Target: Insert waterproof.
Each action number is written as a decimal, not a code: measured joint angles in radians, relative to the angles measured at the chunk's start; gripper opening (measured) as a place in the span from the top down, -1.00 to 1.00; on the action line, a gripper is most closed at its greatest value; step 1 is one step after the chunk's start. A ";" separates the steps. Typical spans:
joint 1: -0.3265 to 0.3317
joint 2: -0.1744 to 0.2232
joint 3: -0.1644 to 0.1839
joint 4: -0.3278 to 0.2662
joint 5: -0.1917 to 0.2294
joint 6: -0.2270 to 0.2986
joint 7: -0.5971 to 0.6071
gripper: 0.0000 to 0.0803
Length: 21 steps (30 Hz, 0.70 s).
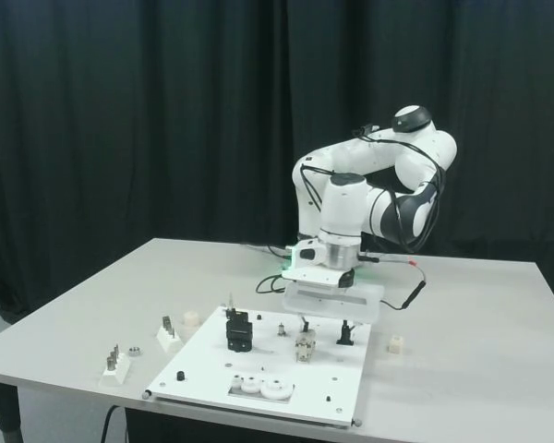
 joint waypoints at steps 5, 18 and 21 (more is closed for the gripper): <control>0.009 -0.015 0.000 0.001 0.001 -0.001 0.002 -0.99; 0.019 -0.028 -0.003 -0.001 -0.017 -0.001 0.024 -0.99; 0.019 -0.027 -0.004 -0.003 -0.022 0.000 0.038 -0.99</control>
